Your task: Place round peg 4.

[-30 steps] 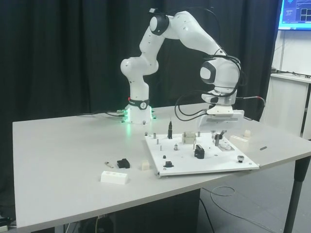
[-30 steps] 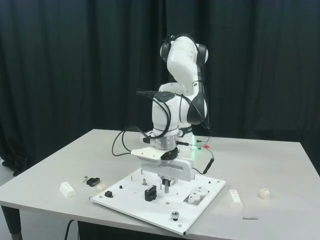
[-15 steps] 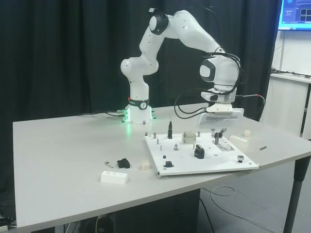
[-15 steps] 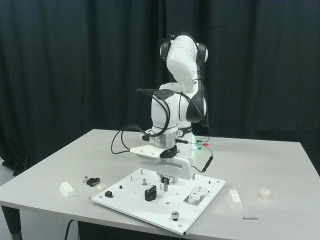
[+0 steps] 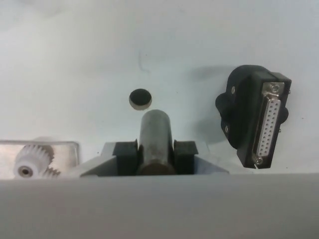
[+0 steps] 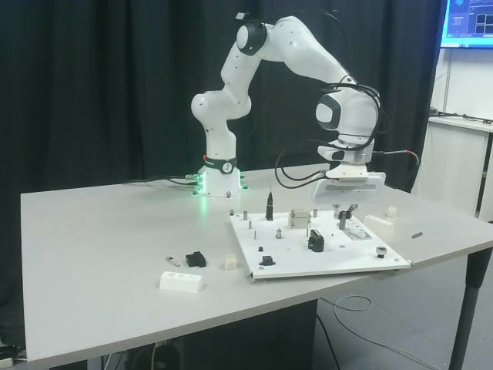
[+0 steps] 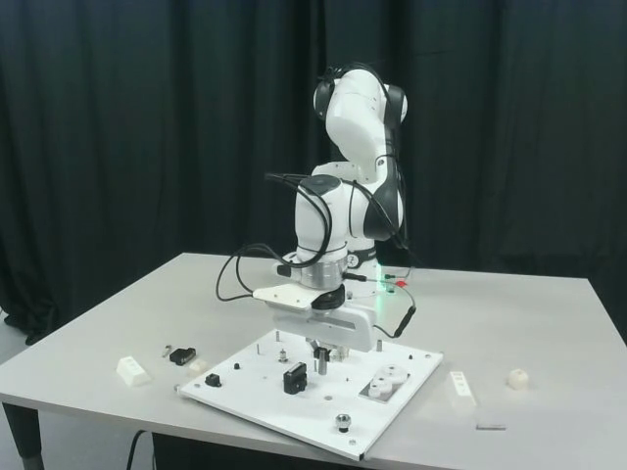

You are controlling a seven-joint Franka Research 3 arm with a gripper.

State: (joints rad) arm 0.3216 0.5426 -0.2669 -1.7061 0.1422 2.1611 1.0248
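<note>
Wrist view showed the claw (image 5: 155, 158) shut tight on the round peg (image 5: 155, 137); the two black pads (image 5: 125, 155) pressed on the peg from both sides; the peg stood up straight in the grip. Just past the peg's tip there was a round black hole (image 5: 140, 97) in the white board (image 5: 89, 59); the peg was near it but not in it yet. Beside the hole sat a black plug with many pins (image 5: 256, 122).

What had just changed: a second ago the claw (image 6: 346, 210) hung low over the board (image 6: 323, 258); now it sat higher, and the arm (image 7: 338, 230) had lifted up a little. I think that meant the peg had been picked up and was being carried over to its hole; the placing was not done yet. Next the peg had to line up right over the hole and go straight down.

A small tray (image 5: 37, 147) on the board held two white gear wheels (image 5: 31, 159); they touched each other. The board lay on the grey worktop (image 6: 100, 231); a small white block (image 6: 182, 281) lay on the worktop, well apart from the board.
</note>
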